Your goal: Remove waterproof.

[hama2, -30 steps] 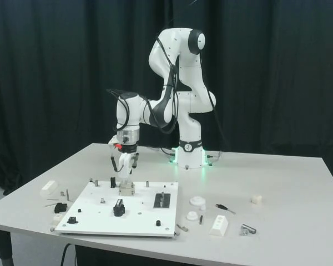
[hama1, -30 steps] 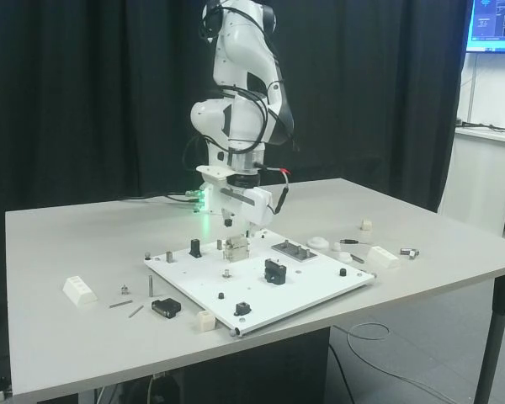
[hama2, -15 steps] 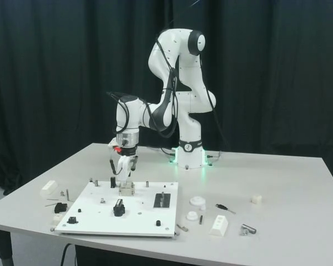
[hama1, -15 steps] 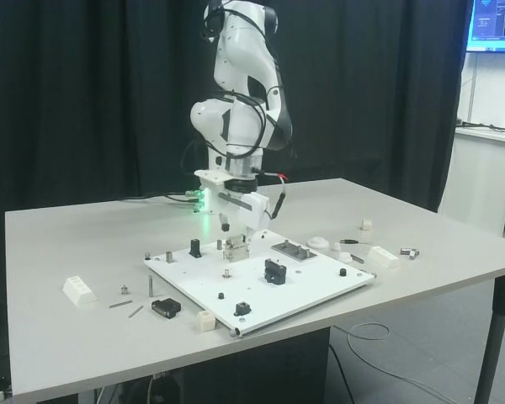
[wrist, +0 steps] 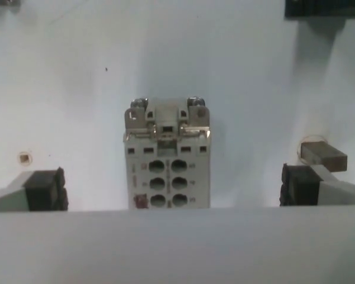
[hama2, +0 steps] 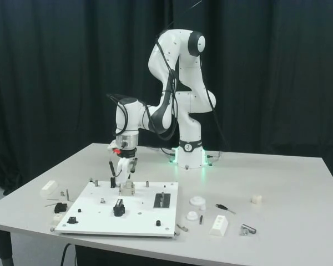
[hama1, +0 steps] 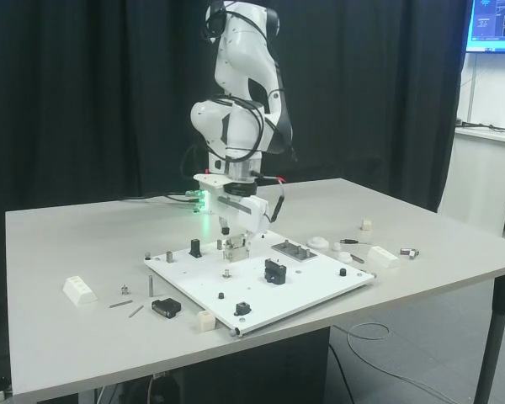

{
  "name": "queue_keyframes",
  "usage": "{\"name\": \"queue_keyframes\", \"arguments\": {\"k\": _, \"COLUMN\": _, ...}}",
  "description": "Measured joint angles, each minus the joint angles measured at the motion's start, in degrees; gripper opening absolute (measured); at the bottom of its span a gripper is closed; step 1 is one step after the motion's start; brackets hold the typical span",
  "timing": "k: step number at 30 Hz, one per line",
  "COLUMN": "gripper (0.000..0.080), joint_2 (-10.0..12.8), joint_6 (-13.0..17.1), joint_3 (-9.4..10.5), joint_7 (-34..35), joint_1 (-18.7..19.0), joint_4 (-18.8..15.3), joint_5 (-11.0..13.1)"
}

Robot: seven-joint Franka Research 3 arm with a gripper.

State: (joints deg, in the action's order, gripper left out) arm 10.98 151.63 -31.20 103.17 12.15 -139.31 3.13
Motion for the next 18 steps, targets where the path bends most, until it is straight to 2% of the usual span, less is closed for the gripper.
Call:
{"name": "queue_keyframes", "arguments": {"k": 11, "gripper": 0.0803, "joint_2": 0.65, "joint_6": 0.08, "joint_3": 0.18, "joint_7": -2.25, "joint_1": 0.24, "joint_4": -0.06, "joint_5": 3.27}}
{"name": "queue_keyframes", "arguments": {"k": 18, "gripper": 0.0803, "joint_2": 0.78, "joint_6": 0.08, "joint_3": 0.37, "joint_7": -3.27, "joint_1": 0.26, "joint_4": -0.12, "joint_5": 4.17}}
